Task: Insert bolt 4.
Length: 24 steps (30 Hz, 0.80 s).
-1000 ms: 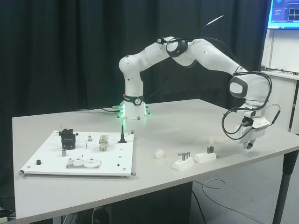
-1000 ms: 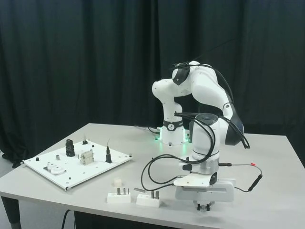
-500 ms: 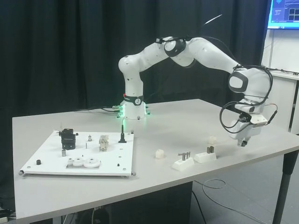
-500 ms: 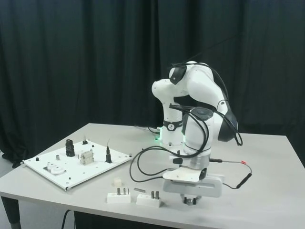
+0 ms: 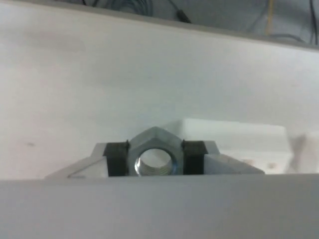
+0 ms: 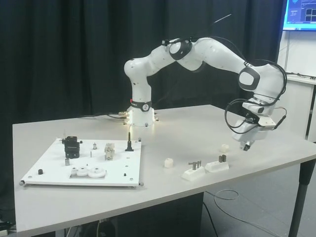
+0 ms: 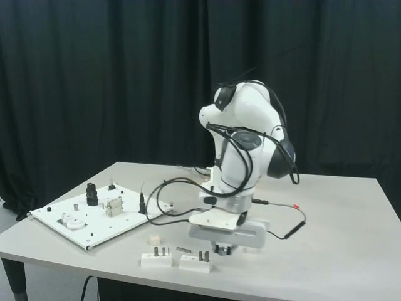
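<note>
In the wrist view my gripper [image 5: 154, 162] is shut on a hexagonal grey metal piece [image 5: 154, 160] with a round threaded hole, clamped between the black pads [image 5: 115, 158]. A white block [image 5: 234, 139] lies on the table just beyond it. From the first room view the gripper [image 6: 246, 146] hangs low over the table, just right of two white holders [image 6: 193, 173] [image 6: 217, 166] with upright grey bolts. The second room view puts the gripper [image 7: 222, 250] right beside the nearer holder [image 7: 195, 263]. The held piece is too small to see in either room view.
A white assembly board [image 6: 123, 173] with black and grey parts lies at the left of the grey table [image 6: 187, 133]. Small white cylinders [image 6: 168, 162] [image 6: 224, 147] stand near the holders. Black cables loop from the wrist [image 7: 175, 200]. The table's front edge runs close to the holders.
The arm has swung from the table's right front corner toward the white holders, carrying the metal piece. The green light at the arm's base has gone out.
</note>
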Available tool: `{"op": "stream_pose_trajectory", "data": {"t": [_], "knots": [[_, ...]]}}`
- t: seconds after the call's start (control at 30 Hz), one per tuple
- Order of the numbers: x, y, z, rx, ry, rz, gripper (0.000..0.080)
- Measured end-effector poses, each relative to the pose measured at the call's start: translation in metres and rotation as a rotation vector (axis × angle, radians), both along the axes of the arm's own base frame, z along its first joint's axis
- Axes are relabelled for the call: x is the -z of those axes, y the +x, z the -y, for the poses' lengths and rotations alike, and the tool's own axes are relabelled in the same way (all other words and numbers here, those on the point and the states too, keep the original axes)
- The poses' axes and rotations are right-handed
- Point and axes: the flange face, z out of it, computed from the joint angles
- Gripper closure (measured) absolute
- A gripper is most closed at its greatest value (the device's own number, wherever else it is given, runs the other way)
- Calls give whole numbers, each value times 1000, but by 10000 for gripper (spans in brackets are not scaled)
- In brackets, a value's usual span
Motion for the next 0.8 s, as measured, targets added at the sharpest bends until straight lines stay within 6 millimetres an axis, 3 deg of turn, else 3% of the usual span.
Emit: {"op": "stream_pose_trajectory", "data": {"t": [0.33,0.8], "knots": [[-7,2,45,-15,-39,-67,577],[4,-1,107,-29,-69,-165,577]]}}
